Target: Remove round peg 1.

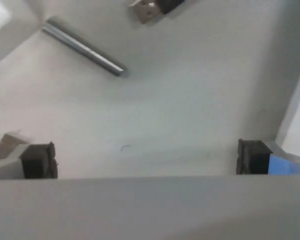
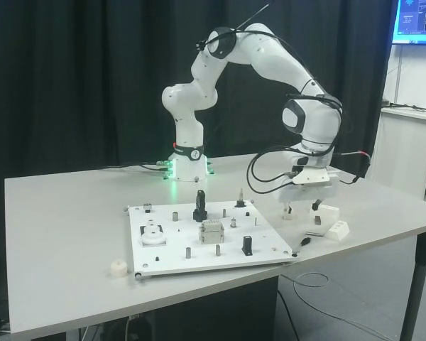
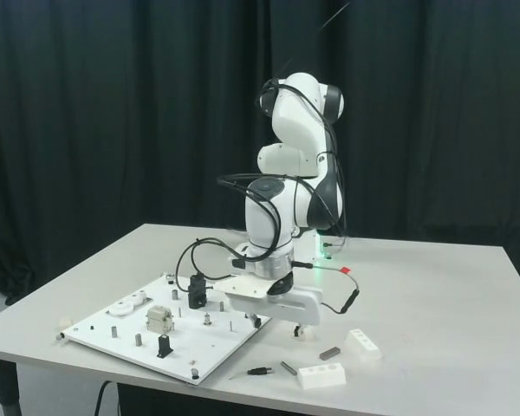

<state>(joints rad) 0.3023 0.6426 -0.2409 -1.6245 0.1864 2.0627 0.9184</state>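
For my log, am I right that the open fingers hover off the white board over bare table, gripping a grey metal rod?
Not quite: the fingers hold nothing. The wrist view shows the grey metal rod lying on the table, apart from them. Otherwise correct.

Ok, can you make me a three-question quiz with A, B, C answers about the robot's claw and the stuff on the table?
1. Where is the claw?
A over the grey table, beside the white flat board
B over the middle of that board
C against the black curtain

2. How many small white rectangular blocks lie near it?
A one
B two
C five

3. The claw is:
A shut on a peg
B shut on nothing
C open, holding nothing

Answers: A, both room views show it off the board's edge; B, two blocks sit beside it; C, the wrist view shows its fingers wide apart with only table between.
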